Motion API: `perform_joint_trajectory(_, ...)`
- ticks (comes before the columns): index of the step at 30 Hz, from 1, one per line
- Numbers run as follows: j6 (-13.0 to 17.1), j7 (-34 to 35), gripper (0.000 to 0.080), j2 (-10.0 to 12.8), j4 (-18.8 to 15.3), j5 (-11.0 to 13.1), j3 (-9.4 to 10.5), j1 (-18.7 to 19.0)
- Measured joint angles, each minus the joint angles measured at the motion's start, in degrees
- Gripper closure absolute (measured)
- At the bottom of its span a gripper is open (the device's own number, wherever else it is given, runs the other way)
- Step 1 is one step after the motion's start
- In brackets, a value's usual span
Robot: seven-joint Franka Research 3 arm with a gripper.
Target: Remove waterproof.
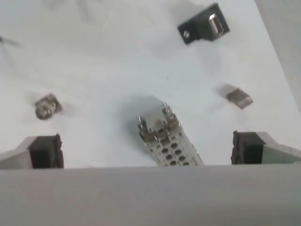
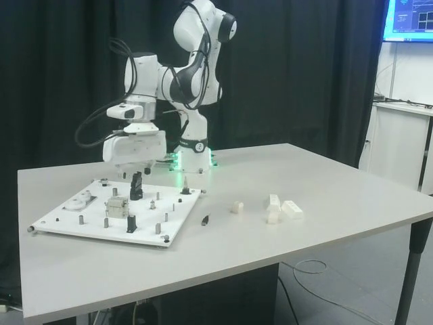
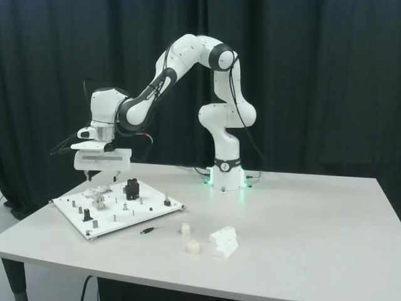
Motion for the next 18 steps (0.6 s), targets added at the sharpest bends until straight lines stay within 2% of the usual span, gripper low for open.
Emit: perform_joint_trajectory(18,0.1,-10.8,0.0003,3.1,0.0,-0.4,0.06,-3.1)
